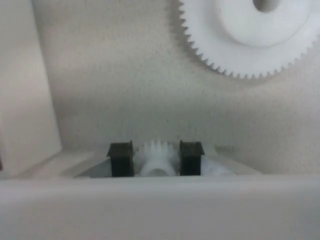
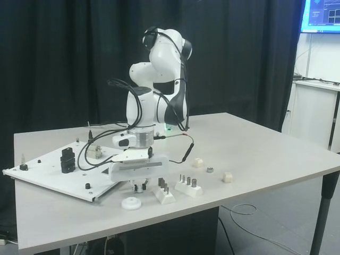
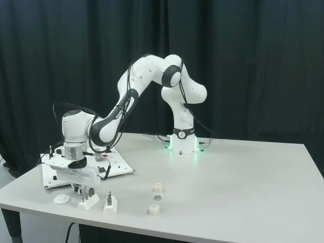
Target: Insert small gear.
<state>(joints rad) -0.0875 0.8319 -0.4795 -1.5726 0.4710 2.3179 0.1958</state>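
White plastic teeth show between two black fingertips in the wrist view: the gripper (image 1: 157,159) is clenched on the small gear (image 1: 157,159), a little white toothed wheel on a short hub, its top teeth standing just above the pads on either side. Beyond it lies the speckled grey table (image 1: 150,90), and a large gear (image 1: 255,35), white with fine teeth all round its rim and a hole at its middle, lies flat on that surface well apart from the fingers. A white block edge (image 1: 25,90) runs along one side of that picture. I can read no brand, label or writing on any of these parts. From the first room view, the white arm (image 2: 159,69) bends down over the front edge of the table, its hand low beside a white board (image 2: 53,170) that carries a black fixture (image 2: 67,161); black cables (image 2: 175,143) loop around the wrist. The large gear sits on the table just in front of the hand, next to two white peg holders (image 2: 178,190), with small white cubes (image 2: 227,177) further off. A screen (image 2: 322,16) glows in the corner, its text too small to read. From the second room view, the arm's base (image 3: 183,144) shows a green light, and the hand hangs low over the nearer peg holder, the gear hidden from here.
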